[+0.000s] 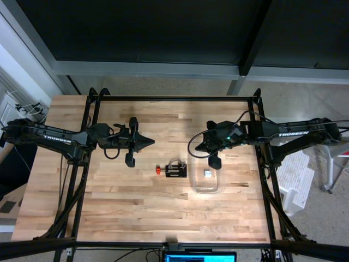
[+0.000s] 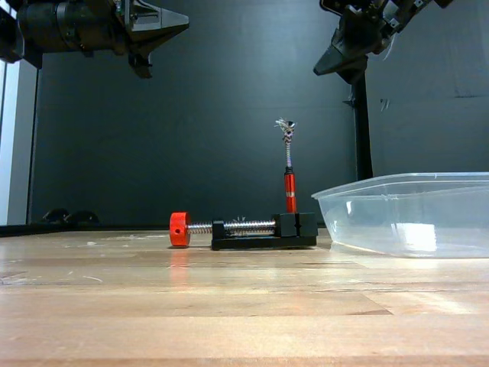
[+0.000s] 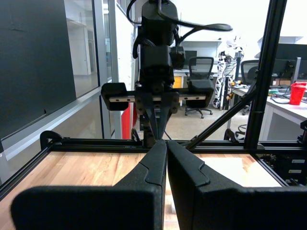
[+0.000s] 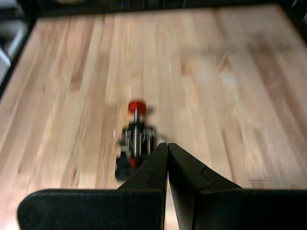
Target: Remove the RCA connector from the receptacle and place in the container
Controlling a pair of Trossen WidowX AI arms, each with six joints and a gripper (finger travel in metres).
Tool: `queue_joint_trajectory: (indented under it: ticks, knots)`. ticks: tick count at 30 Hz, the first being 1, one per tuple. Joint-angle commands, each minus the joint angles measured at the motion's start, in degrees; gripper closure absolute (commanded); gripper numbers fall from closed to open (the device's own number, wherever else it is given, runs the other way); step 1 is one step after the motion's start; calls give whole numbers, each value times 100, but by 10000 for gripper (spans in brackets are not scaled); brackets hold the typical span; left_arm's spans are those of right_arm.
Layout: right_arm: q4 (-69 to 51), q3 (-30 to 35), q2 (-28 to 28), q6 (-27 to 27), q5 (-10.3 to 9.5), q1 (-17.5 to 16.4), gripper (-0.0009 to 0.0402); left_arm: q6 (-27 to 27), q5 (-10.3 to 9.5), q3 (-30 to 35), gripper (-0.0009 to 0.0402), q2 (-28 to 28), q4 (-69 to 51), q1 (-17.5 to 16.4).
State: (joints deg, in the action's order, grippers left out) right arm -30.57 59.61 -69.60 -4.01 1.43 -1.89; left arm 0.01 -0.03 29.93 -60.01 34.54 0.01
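The receptacle (image 1: 175, 170) sits on the wooden table (image 1: 125, 213), near the middle, between the 2 arms; it is a small black block with a red knob (image 2: 179, 228) at its left end and a shiny screw (image 2: 243, 226) running along it. The RCA connector (image 2: 290, 191) is in the receptacle; it stands straight up from the end away from the red knob; its lower part is red, and a thin silvery wire (image 2: 288, 149) goes up from it to a frayed top. The container (image 2: 405, 214) is a clear tub on the table, just beside the receptacle on its right; I cannot tell if the 2 touch. A little white square piece (image 1: 208, 173) lies inside the container.

The left gripper (image 3: 166, 143) hangs high over the table, to the left of the receptacle and well apart from it; it points across at the other arm; its 2 fingers are pressed together with nothing between them. The right gripper (image 4: 167, 146) is up in the air too, over the far left corner of the container; it tips down toward the receptacle; its 2 fingers are pressed together and hold nothing; it is higher than the top of the wire and does not touch it.
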Motion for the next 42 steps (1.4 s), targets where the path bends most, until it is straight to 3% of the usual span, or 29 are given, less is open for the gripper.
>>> queue_joint_trajectory:
  ticks: [1,12,16,29,42]
  knots:
    - [-616,323,-267,52,2,-20,393,-2,0,2,393,0,0,0]
    - [-1355,745,-780,129,9,-173,393,-2,0,2,393,0,0,0]
    - [-1373,745,-920,48,313,-361,389,-2,0,2,393,0,0,0]
    - [-1388,1086,-1753,-323,352,-573,267,-2,0,2,393,0,0,0]
    - [-1368,1620,-2627,-328,514,-723,223,-2,0,2,393,0,0,-2]
